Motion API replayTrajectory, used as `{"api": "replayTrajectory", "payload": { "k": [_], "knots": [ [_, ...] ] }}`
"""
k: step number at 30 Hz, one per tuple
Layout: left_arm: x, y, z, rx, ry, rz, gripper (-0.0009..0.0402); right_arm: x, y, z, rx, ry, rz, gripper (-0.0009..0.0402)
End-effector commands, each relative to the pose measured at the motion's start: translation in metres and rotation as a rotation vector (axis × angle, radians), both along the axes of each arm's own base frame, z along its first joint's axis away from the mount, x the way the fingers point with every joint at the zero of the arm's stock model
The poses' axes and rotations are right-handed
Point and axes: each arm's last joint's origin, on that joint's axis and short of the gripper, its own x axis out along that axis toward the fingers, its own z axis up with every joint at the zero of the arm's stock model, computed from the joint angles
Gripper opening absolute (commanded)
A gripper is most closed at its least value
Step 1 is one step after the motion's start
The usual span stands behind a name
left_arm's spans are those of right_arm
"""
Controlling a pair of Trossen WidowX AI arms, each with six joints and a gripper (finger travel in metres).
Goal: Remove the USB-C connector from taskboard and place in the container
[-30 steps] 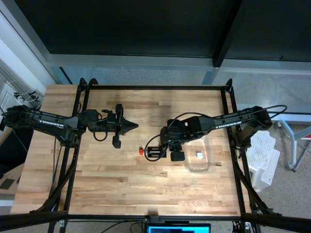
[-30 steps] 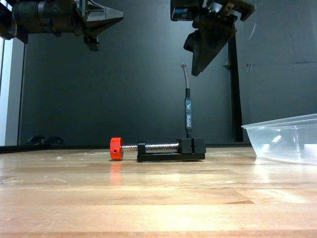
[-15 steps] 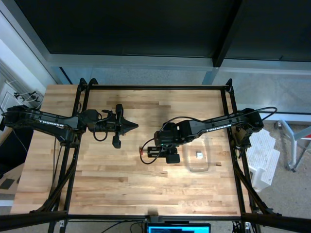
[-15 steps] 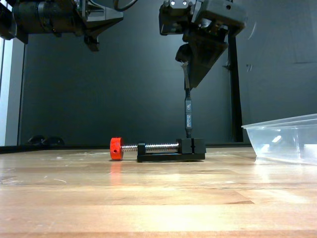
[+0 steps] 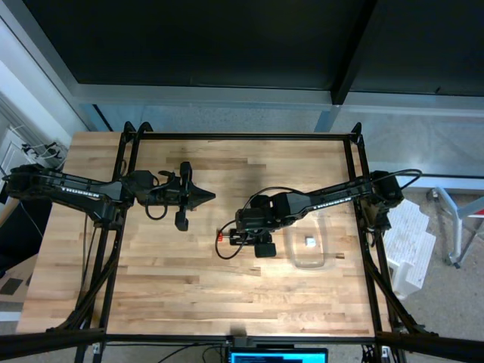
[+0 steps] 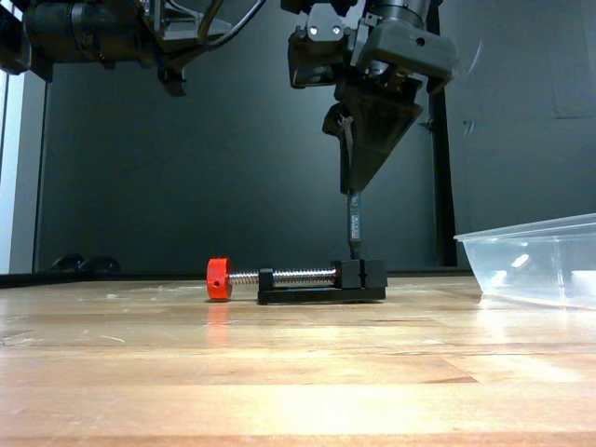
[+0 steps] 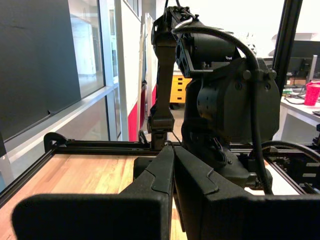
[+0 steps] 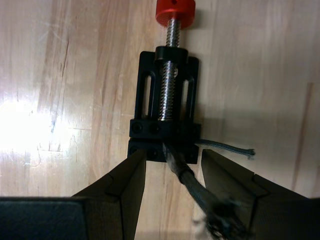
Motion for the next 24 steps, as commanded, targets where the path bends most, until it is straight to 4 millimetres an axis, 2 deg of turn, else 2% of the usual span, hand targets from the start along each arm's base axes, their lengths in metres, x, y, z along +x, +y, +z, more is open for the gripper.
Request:
{"api": "replayTrajectory", "payload": {
  "k": [1,9,24],
  "knots": [
    [0.0001,0.0,0.0001,0.0,0.0,0.0,0.0,0.0014,0.0006,-0.0008,0.004,-0.006,-0.001,0.0153],
    [0.0001,0.0,0.0001,0.0,-0.001,0.0,0.0,0.0003,0.0,0.0005,-0.003,-0.004,-0.009,0.0147],
    [0.0001,0.0,0.0002,0.0,-0.001,0.0,0.0,0.0013,0.0002,-0.0002,-0.001,-0.01,-0.011,0.0056]
  ]
}}
